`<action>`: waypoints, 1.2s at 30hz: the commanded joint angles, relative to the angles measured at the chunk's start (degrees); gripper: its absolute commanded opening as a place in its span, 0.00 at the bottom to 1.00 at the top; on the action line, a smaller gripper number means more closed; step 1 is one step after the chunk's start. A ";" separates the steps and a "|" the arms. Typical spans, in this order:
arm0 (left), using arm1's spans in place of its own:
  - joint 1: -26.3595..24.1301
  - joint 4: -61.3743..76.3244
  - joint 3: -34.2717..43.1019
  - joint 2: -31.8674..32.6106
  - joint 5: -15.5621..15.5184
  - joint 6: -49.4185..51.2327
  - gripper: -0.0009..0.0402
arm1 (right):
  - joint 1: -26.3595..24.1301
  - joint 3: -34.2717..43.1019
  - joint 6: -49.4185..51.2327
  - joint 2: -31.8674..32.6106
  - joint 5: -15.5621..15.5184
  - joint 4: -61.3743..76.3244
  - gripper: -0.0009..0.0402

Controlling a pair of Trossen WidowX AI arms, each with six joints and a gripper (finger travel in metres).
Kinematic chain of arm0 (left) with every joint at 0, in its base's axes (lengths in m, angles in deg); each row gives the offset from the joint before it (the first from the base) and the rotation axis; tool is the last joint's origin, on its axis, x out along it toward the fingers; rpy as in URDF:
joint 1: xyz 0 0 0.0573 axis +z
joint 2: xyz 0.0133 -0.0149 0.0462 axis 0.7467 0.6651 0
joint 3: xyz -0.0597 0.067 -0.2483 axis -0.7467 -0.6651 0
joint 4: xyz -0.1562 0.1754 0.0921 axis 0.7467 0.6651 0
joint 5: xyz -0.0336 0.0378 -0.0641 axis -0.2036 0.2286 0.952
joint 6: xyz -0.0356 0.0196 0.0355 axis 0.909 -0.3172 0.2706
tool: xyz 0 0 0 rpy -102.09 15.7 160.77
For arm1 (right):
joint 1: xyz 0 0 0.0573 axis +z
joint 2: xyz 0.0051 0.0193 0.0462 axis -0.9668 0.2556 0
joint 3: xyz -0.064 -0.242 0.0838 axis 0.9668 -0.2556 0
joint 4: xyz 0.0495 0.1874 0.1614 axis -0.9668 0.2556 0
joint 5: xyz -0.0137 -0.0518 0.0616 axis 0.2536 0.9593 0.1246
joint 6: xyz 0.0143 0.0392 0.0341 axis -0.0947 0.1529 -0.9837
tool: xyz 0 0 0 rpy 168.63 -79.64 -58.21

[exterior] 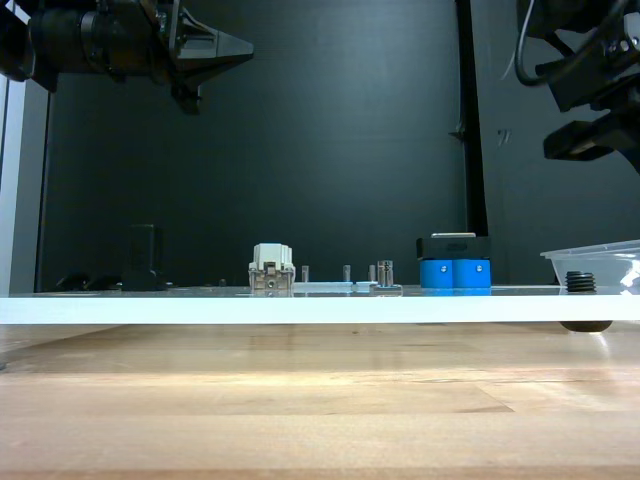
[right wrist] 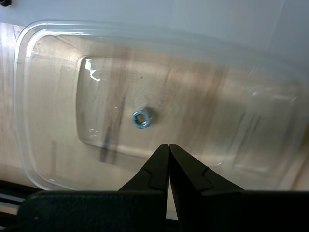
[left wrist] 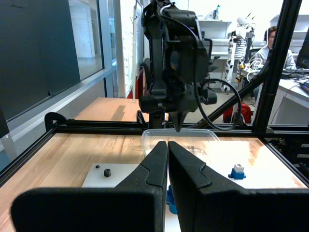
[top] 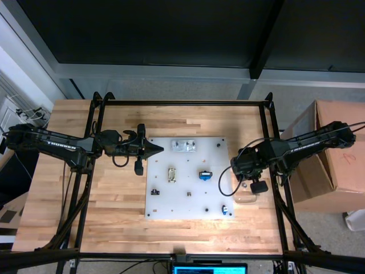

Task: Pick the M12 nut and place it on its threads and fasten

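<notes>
Nearest you, the low view shows the ribbed black stud (exterior: 580,282) standing bare in front of the clear tray (exterior: 605,252). Only the right wrist view shows you the small silver nut (right wrist: 142,119), lying flat and free on the tray's floor, hole upward. The right gripper (right wrist: 168,147) hangs above it, fingers together. Farther off, the left gripper (top: 158,149) hovers over the white board's (top: 171,211) far left part, fingers likewise pressed together.
</notes>
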 commanded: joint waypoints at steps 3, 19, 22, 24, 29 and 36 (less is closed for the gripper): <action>0.00 0.00 0.00 0.02 0.00 0.00 0.02 | 4.70 -0.02 -4.96 2.29 0.59 -0.13 0.02; 0.00 0.00 0.00 0.02 0.00 0.00 0.02 | 8.94 -2.10 22.49 4.15 6.64 -3.72 0.31; 0.00 0.00 0.00 0.02 0.00 0.00 0.02 | 9.03 -3.76 25.07 5.01 6.60 -5.64 0.41; 0.00 0.00 0.00 0.02 0.00 0.00 0.02 | 9.05 -4.76 27.43 5.29 6.47 -7.02 0.47; 0.00 0.02 0.00 0.02 0.00 0.00 0.02 | 9.03 -6.36 30.21 5.51 5.51 -9.84 0.54; 0.02 0.02 0.00 0.02 0.00 0.00 0.02 | 9.09 -8.68 30.21 5.86 3.39 -13.70 0.53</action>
